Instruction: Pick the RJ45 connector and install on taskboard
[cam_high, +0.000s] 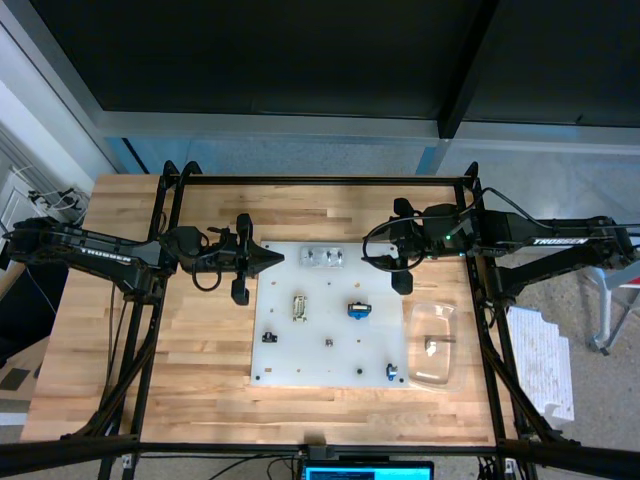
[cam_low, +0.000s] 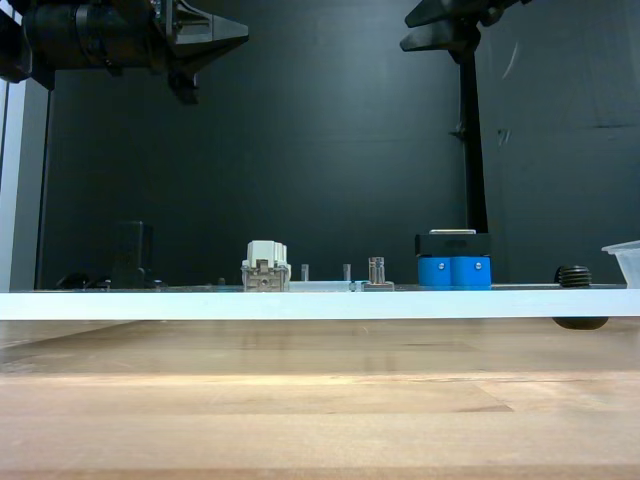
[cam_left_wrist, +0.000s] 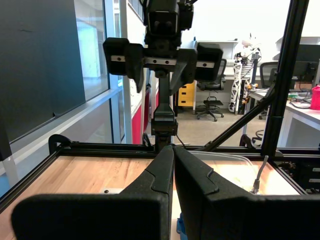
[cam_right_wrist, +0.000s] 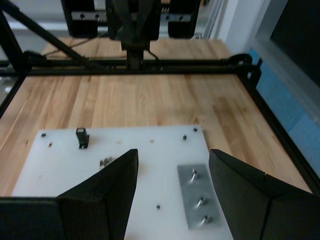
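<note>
Taskboard (cam_high: 305, 355) lies flat at the centre of the wooden worktop (cam_high: 180, 340), with an arm reaching in from each side.
A small pale part (cam_high: 432, 347) sits in the clear tray (cam_high: 452, 330) just beside the board's right edge, lower right of the high view. The left gripper (cam_high: 281, 260) hovers above the board's upper-left corner, jaws pressed together on nothing. The right gripper (cam_high: 386, 248) hovers near the upper-right corner, jaws spread wide and empty. A silver block (cam_high: 322, 257) lies between them, and a blue component (cam_high: 357, 309) stands mid-board.
</note>
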